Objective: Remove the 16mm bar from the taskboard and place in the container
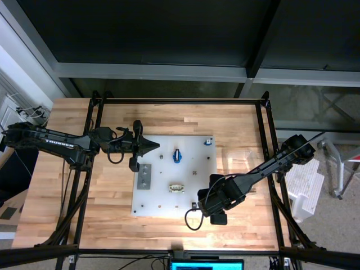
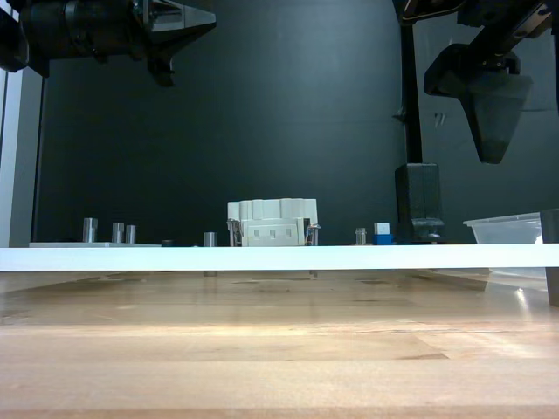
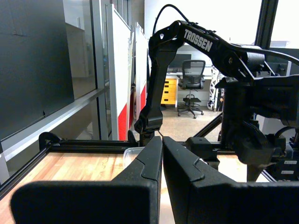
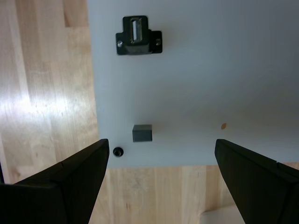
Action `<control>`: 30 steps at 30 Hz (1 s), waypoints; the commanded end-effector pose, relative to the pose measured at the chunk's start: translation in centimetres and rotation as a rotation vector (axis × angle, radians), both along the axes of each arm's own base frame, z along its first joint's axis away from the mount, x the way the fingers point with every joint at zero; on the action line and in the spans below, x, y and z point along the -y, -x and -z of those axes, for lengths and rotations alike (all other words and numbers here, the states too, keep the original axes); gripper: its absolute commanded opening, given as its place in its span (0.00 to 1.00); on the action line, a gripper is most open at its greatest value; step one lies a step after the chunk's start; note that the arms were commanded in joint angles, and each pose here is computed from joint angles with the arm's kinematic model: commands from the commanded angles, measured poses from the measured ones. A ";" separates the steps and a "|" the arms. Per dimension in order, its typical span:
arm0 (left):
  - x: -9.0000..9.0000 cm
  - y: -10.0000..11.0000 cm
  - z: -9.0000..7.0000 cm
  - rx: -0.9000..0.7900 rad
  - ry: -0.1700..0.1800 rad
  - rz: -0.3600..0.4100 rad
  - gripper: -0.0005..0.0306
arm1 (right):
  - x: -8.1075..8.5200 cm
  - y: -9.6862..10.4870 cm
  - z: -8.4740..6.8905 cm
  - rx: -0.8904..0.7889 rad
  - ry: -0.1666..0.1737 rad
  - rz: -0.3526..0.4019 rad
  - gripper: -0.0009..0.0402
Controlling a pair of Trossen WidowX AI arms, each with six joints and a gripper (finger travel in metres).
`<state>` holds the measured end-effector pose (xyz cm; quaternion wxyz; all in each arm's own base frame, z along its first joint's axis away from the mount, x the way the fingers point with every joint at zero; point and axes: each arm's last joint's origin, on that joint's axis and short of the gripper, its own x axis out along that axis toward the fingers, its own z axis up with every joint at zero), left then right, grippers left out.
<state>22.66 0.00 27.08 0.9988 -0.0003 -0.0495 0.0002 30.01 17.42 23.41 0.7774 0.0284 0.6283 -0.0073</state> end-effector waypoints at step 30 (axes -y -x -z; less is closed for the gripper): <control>0.0 0.0 0.0 0.000 0.000 0.000 0.02 | -1.5 -2.2 4.3 0.015 0.008 0.012 0.29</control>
